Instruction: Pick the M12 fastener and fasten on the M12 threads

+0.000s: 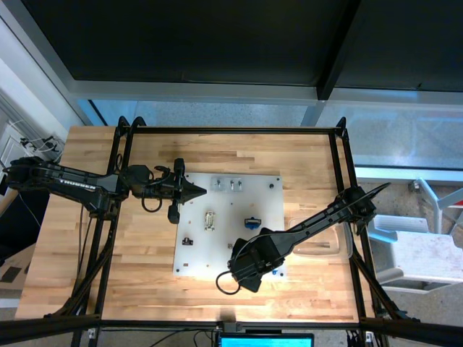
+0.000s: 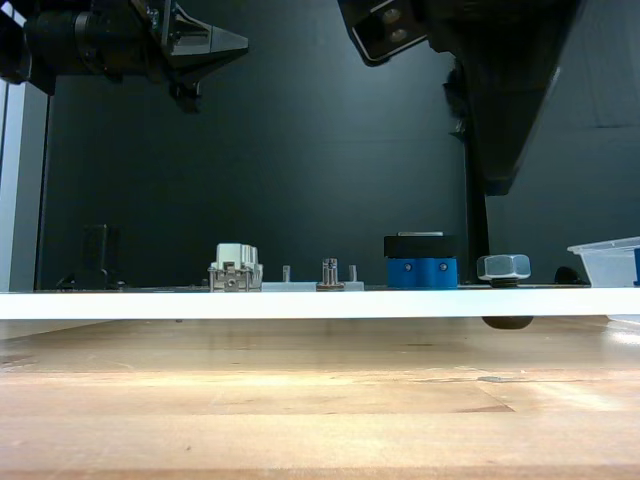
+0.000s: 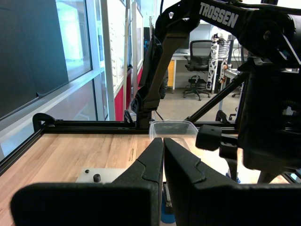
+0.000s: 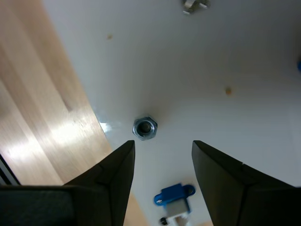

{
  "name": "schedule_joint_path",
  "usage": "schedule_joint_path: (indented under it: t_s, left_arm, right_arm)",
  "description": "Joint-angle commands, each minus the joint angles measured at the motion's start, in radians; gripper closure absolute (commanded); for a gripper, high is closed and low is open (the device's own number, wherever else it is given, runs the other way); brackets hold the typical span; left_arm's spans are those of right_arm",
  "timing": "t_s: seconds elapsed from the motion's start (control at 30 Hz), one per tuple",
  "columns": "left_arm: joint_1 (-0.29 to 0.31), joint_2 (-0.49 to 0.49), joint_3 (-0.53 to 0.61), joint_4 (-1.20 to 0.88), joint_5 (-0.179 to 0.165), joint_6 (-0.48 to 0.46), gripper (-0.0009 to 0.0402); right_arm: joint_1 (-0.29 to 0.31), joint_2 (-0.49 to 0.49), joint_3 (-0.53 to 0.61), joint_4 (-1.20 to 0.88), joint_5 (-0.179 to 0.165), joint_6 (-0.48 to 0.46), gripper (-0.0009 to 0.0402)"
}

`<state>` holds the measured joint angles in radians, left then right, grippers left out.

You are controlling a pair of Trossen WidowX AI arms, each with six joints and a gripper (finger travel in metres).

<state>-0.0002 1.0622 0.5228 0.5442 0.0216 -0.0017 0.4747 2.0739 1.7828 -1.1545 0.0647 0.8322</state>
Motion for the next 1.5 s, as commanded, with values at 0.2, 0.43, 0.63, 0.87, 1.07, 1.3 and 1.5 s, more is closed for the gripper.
schedule_joint_path:
  t_s: [0.2, 0.43, 0.63, 0.87, 1.07, 1.3, 1.5]
  left_arm:
    - [0.000, 0.000, 0.000, 0.000, 0.000, 0.000, 0.0393]
    - [0.000, 0.000, 0.000, 0.000, 0.000, 0.000, 0.0393]
    - [0.000, 0.000, 0.000, 0.000, 0.000, 0.000, 0.0393]
    - [0.000, 0.000, 0.000, 0.000, 0.000, 0.000, 0.0393]
    - [0.000, 0.000, 0.000, 0.000, 0.000, 0.000, 0.0393]
    - [0.000, 0.000, 0.000, 0.000, 0.000, 0.000, 0.0393]
    - [0.000, 0.000, 0.000, 0.000, 0.000, 0.000, 0.0393]
  right_arm:
    - [-0.001, 0.015, -0.010, 0.026, -0.005, -0.160, 0.0311]
    - [-0.001, 0.015, -0.038, 0.024, -0.003, -0.187, 0.0385]
    - [-0.001, 0.015, -0.042, 0.023, 0.004, -0.191, 0.0392]
    - [0.002, 0.015, -0.045, 0.020, 0.048, -0.191, 0.0393]
    - [0.010, 0.015, -0.066, 0.023, 0.047, -0.190, 0.0393]
    - [0.011, 0.015, -0.119, 0.082, 0.039, -0.204, 0.0393]
    - [0.011, 0.015, -0.132, 0.119, 0.039, -0.212, 0.0393]
